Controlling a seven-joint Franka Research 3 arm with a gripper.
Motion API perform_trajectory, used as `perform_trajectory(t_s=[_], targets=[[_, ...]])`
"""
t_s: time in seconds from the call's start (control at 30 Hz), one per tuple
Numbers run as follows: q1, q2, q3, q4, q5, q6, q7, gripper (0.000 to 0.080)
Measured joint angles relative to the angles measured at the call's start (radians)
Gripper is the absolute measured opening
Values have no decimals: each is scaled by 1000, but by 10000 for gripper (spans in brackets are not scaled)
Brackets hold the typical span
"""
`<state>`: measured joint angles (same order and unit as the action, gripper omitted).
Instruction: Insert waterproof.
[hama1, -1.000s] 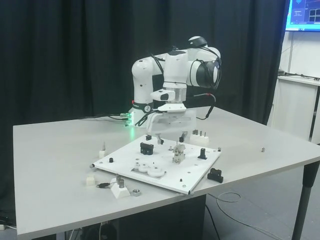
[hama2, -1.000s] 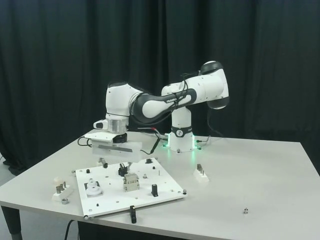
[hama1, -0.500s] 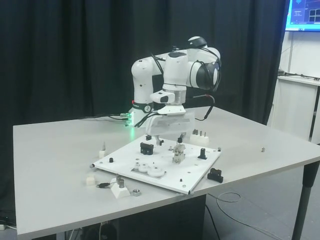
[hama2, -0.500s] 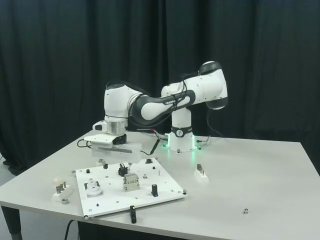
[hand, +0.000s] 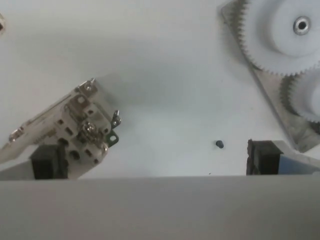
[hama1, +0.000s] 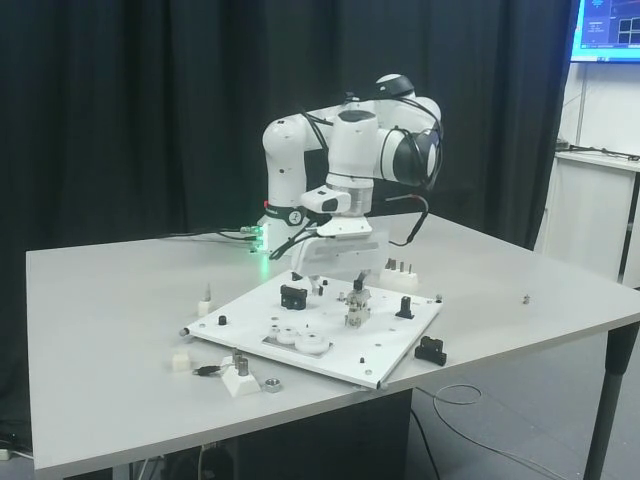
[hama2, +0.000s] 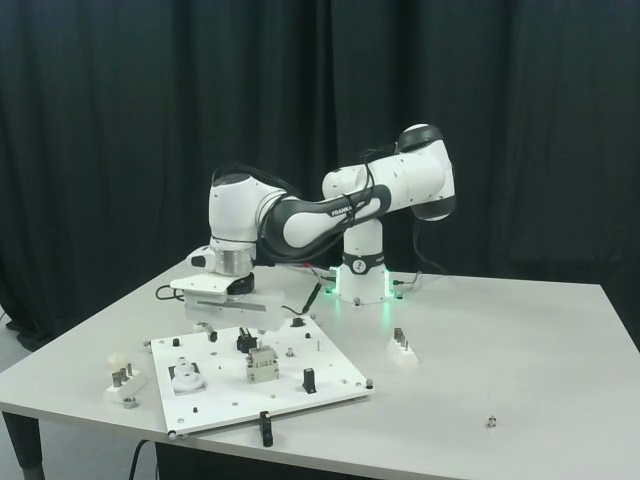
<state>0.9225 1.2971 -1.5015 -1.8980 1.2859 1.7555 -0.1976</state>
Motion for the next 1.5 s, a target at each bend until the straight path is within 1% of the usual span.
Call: perform_trajectory(t_s=[0.53,1.5], targets=[[0,0,15,1,-4,0,0,800],[-11,0,20,1,-1,0,-31,800]])
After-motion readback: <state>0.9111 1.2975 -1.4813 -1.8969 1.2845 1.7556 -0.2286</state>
